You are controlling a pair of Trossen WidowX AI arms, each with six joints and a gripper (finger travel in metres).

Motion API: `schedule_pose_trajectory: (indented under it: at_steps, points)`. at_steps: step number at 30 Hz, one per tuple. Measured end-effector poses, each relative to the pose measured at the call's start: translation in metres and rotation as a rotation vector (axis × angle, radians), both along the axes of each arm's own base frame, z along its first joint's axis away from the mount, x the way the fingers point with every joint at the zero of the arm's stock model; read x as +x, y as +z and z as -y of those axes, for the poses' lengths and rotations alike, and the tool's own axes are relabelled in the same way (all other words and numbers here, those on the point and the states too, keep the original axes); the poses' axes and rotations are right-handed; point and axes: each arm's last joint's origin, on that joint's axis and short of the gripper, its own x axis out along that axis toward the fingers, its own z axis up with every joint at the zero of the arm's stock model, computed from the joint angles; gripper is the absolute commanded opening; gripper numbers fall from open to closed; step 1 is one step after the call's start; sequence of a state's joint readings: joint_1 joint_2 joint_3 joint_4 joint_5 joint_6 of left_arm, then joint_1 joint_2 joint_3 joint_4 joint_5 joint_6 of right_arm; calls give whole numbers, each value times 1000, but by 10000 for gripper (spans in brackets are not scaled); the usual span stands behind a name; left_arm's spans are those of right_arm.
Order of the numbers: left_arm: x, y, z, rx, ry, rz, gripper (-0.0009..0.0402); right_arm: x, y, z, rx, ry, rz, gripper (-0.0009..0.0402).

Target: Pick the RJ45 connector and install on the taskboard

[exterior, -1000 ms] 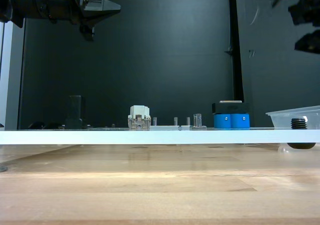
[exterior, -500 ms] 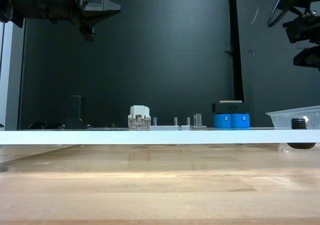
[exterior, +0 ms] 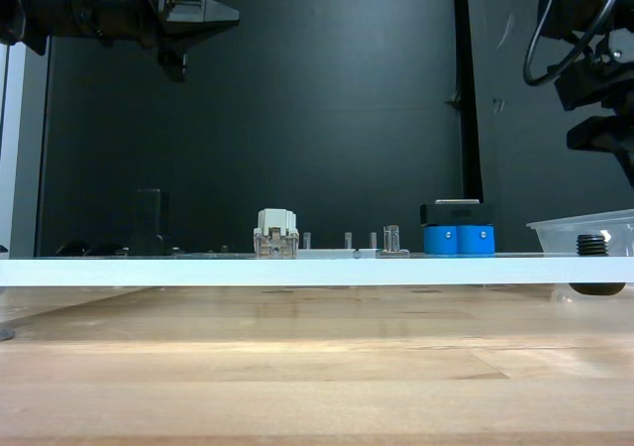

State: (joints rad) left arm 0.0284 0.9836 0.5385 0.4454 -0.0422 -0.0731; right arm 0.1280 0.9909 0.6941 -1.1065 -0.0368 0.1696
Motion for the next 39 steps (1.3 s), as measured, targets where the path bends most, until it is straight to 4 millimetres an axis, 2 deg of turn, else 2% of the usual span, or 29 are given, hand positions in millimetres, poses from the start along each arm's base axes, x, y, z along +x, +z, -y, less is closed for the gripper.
schedule_pose_trajectory:
  at_steps: [8,18,39]
  points:
    - [0,0,0,0,0,2,0,11,-16,-3,-1,10,-74,169]
    - [0,0,0,0,0,0,0,17,-24,-4,-9,20,-126,169]
    - [0,0,0,0,0,1,0,21,-27,-6,-6,9,-116,166]
